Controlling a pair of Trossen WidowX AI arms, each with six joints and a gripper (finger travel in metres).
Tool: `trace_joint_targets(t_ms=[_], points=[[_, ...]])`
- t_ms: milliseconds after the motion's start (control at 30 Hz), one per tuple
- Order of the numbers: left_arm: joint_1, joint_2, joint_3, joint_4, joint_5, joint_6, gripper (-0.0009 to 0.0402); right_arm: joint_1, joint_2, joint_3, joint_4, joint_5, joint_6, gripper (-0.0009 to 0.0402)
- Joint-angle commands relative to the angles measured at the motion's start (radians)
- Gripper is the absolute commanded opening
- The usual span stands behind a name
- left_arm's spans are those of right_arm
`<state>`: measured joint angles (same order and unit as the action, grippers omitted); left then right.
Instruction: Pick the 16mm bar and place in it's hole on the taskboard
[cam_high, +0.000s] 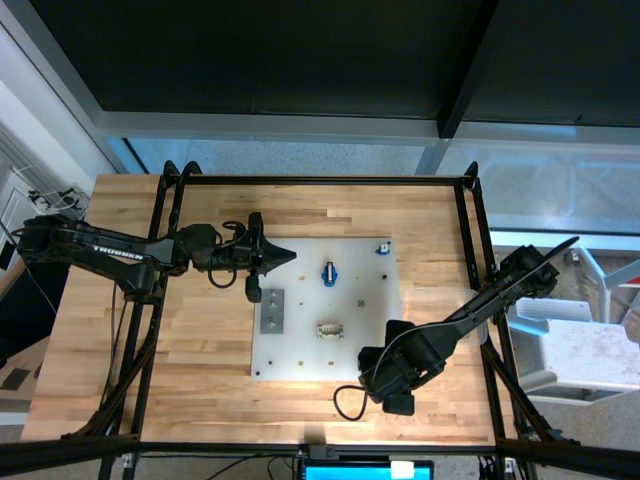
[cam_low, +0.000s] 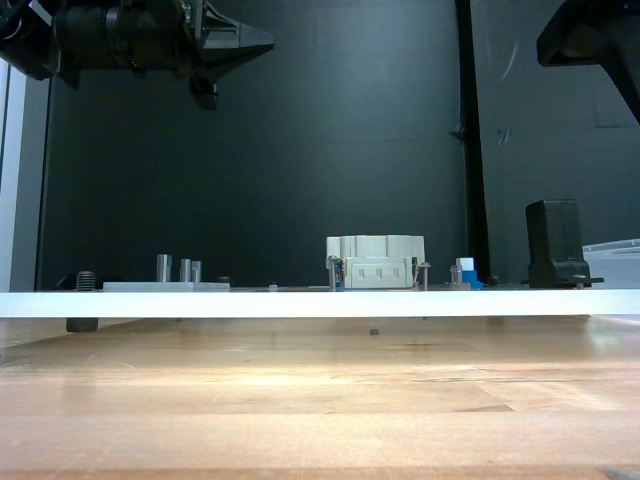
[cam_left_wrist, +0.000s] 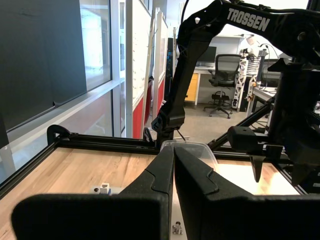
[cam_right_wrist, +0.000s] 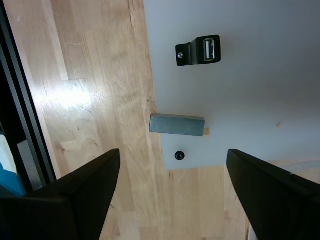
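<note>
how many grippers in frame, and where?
2. Left gripper, shut, raised above the board's left side. Right gripper, open, above the board's near right corner, over the bar lying free at its edge.

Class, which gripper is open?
The right gripper, fingers spread above the grey bar lying free at the board's near corner; the left gripper, raised over the board's left edge, is shut.

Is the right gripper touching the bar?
Apart: right wrist view shows right gripper open, wide gaps either side of the bar. Left gripper, shut, hovers over the board.

taskboard (cam_high: 370, 300): 1
grippers: left gripper (cam_high: 289, 253), right gripper (cam_right_wrist: 173, 155), 2
grey bar (cam_right_wrist: 177, 125): 1
pegs (cam_low: 185, 270): 3
USB socket (cam_right_wrist: 206, 50): 1
</note>
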<state>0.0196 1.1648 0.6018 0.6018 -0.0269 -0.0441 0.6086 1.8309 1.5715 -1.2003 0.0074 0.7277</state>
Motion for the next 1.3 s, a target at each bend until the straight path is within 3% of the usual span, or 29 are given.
trace_joint_targets(t_ms=[33,433,1000,1300], points=[[0.0,0.0,0.0,0.0,0.0,0.0,0.0,0.0,0.0,0.003,-0.016,0.001,0.0,0.032],[0.0,0.0,0.0,0.0,0.0,0.0,0.0,0.001,-0.006,0.003,-0.024,0.0,-0.07,0.0315],[0.0,0.0,0.0,0.0,0.0,0.0,0.0,-0.007,-0.006,-0.002,-0.037,0.004,-0.874,0.0314],[0.0,0.0,0.0,0.0,0.0,0.0,0.0,-0.011,-0.006,-0.047,-0.012,0.001,-1.106,0.0314]])
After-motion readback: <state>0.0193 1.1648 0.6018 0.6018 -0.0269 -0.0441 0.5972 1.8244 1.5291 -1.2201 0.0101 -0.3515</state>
